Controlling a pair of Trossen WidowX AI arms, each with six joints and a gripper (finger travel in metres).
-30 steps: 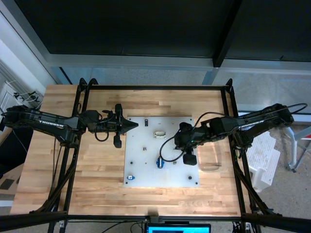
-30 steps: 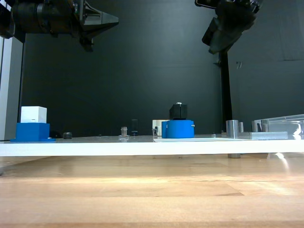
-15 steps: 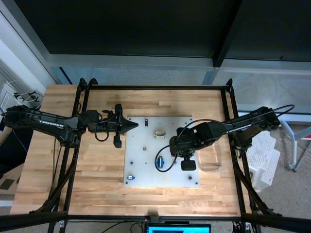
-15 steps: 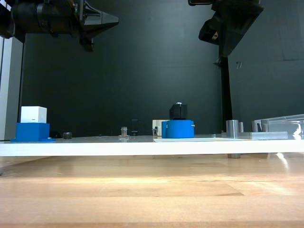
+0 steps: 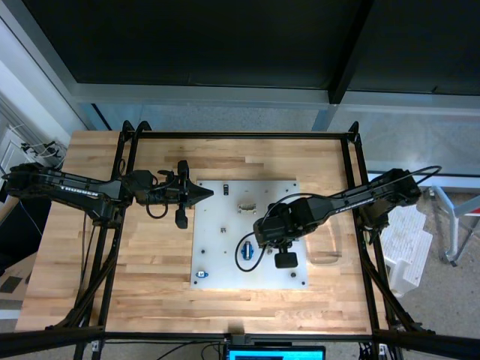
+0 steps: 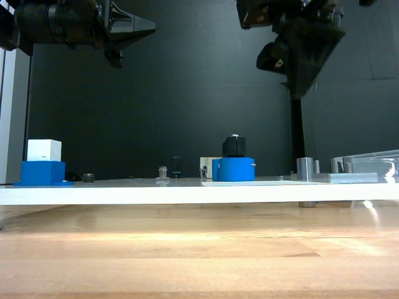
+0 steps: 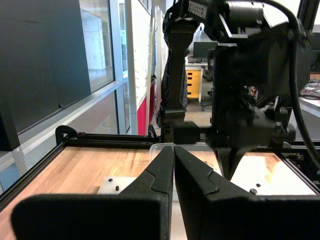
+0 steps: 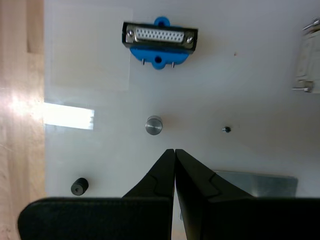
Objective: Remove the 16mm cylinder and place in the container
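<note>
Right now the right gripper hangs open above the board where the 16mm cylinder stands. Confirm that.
Not open: the right wrist view shows the right gripper shut, hanging above the board where the 16mm cylinder stands. The left gripper, also shut, is parked high near the board's left edge.

Left claw (image 7: 173,148) closed, held high; right claw (image 8: 174,150) closed, pointing straight down.

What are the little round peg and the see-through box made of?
The 16mm cylinder looks like metal: grey, smooth, with a shiny top. The container seems clear plastic; you see through its walls. The right gripper, shut, hovers above the board near the cylinder; the left gripper, shut, hangs over the board's left edge.
</note>
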